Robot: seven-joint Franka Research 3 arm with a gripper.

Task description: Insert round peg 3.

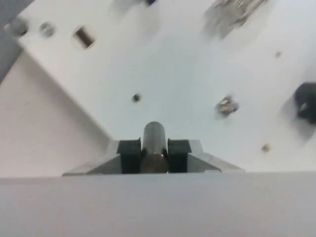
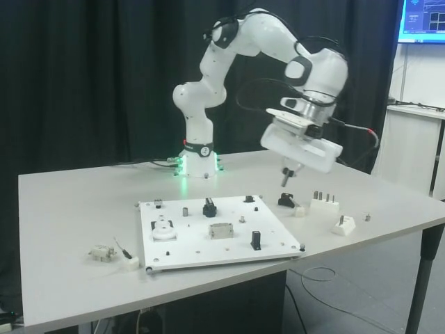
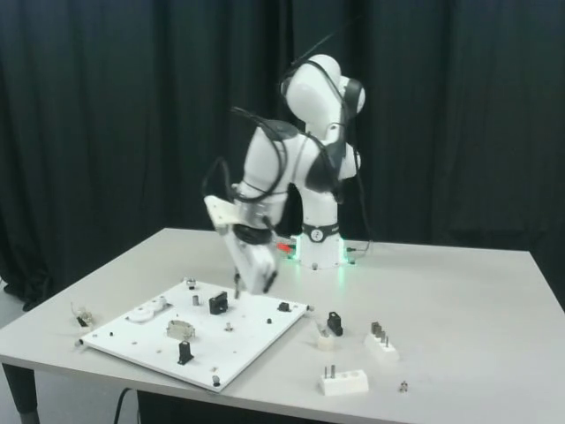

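My gripper (image 1: pixel 153 157) is shut on a grey round peg (image 1: pixel 153 140), which stands out past the black pads (image 1: pixel 129 155). In the first room view the gripper (image 2: pixel 285 174) hangs in the air, tilted, near the far right corner of the white board (image 2: pixel 215 243), with the peg (image 2: pixel 284 179) pointing down. From the second room view the peg (image 3: pixel 237 284) hangs over the board's (image 3: pixel 141 340) rear edge. Below the peg the wrist view shows the white board (image 1: pixel 187 69) with a small round hole (image 1: pixel 136 98) close ahead.
The board carries a black block (image 2: pixel 208 207), a grey metal part (image 2: pixel 221 230), another black part (image 2: pixel 255 239) and a white disc (image 2: pixel 164 230). Right of it lie a black piece (image 2: pixel 285 200) and white blocks with pegs (image 2: pixel 324 202). Small parts (image 2: pixel 104 253) lie at its left.
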